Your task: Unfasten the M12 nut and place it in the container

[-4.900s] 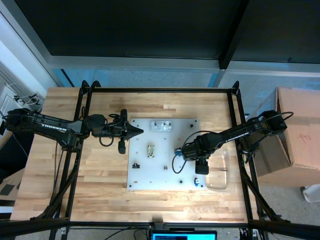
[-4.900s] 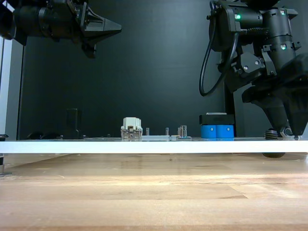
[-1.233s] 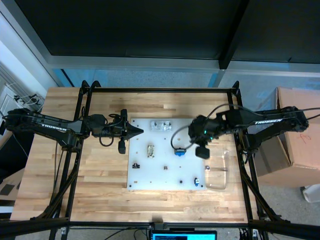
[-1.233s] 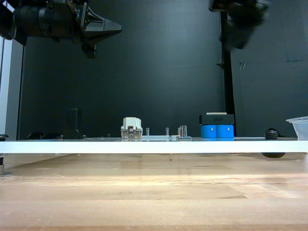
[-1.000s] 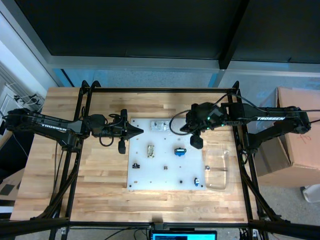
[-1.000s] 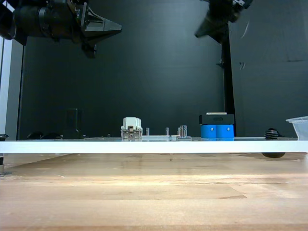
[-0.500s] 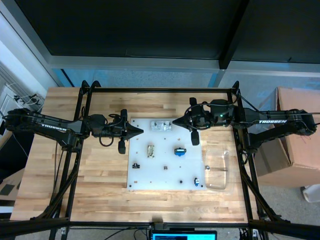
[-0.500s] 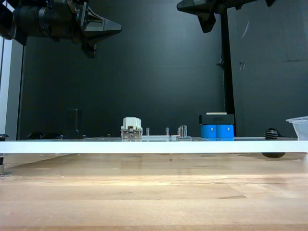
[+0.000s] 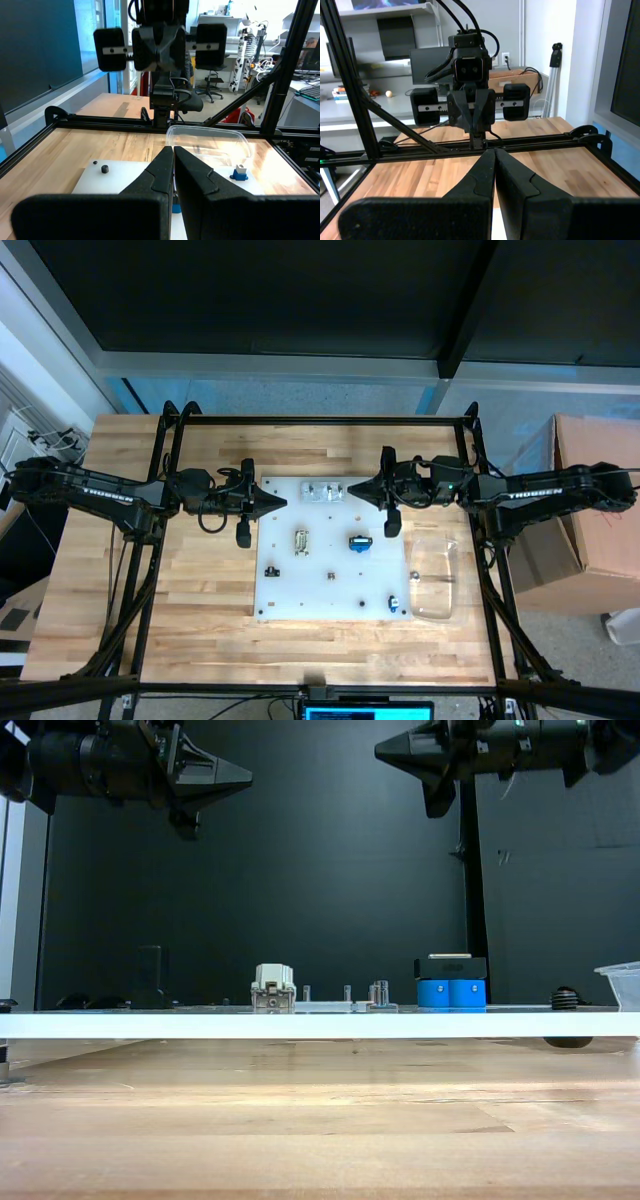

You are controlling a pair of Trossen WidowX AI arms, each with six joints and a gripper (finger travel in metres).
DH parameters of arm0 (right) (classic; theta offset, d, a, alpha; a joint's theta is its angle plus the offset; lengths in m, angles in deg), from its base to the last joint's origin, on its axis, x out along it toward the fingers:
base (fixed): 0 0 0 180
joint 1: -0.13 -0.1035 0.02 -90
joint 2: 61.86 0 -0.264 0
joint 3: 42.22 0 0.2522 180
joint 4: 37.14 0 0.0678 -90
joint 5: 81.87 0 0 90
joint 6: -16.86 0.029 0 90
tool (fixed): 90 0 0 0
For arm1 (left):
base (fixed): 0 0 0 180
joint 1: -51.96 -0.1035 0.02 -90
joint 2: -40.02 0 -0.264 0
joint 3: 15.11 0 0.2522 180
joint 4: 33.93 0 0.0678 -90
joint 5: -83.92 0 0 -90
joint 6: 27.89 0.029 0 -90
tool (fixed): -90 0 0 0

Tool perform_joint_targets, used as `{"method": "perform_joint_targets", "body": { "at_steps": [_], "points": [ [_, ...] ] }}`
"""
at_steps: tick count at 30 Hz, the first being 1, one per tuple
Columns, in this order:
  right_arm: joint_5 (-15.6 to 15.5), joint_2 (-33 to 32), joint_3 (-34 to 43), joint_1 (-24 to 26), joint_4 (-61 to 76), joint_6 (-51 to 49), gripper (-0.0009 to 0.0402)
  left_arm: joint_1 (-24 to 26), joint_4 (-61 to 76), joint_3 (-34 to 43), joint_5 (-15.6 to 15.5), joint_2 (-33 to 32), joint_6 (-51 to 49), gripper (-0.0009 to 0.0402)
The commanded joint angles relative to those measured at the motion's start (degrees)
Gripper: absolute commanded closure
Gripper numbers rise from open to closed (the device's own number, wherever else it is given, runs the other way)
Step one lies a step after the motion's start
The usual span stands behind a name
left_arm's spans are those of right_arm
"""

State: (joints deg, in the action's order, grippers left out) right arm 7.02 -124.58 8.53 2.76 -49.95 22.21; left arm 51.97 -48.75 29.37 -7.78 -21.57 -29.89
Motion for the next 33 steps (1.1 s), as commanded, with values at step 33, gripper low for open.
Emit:
{"method": "perform_joint_targets", "body": {
  "at_steps": [33],
  "points": [
    [-2.43, -0.02, -7.17, -0.02, -7.3, 0.28, 0.0393, -0.02, 0.0, 0.0, 0.0, -0.02, 0.0, 0.0393]
  ]
}}
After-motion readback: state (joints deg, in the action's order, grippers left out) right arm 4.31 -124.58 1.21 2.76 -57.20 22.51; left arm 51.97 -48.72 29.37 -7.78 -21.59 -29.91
